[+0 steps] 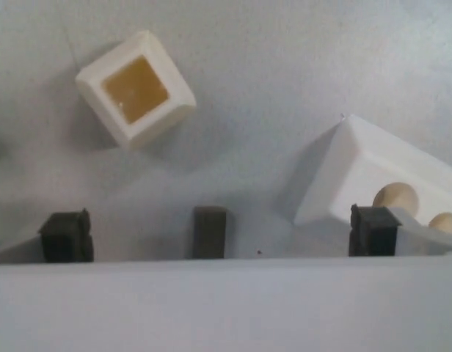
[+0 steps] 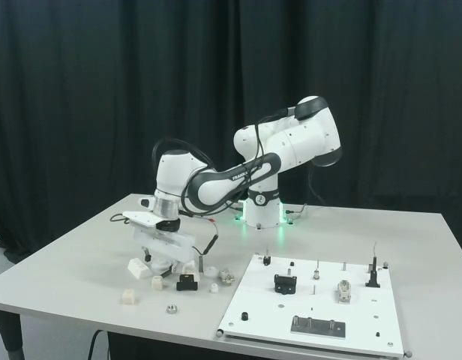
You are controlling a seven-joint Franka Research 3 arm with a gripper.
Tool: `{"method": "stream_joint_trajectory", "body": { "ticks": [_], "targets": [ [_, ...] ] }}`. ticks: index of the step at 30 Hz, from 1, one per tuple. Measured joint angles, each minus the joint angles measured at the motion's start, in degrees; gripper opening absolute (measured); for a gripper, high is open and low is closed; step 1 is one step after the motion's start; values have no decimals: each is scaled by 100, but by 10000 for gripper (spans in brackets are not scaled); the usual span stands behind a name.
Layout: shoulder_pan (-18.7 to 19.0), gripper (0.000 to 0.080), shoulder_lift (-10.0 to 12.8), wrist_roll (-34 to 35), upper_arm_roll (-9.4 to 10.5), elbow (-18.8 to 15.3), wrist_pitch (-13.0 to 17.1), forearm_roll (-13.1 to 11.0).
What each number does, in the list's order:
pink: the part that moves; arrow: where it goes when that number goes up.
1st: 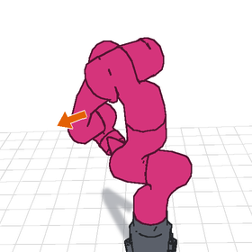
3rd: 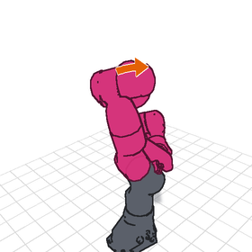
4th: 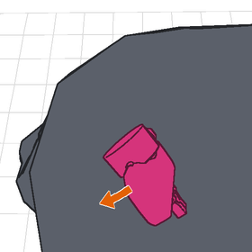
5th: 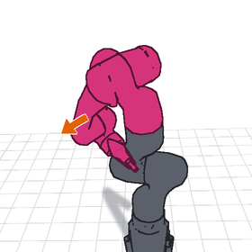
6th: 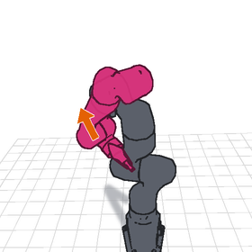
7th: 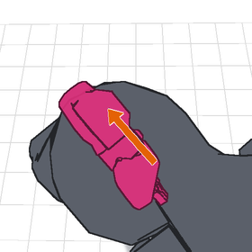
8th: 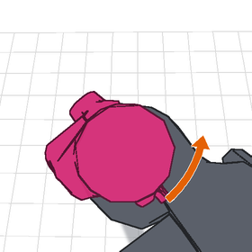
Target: Remove USB.
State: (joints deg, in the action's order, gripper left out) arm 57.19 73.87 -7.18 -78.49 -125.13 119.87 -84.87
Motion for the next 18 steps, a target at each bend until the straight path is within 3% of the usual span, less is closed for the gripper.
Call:
{"method": "stream_joint_trajectory", "body": {
  "ticks": [18],
  "targets": [
    [28,798,0,0,-242,106,-183,29]
  ]
}}
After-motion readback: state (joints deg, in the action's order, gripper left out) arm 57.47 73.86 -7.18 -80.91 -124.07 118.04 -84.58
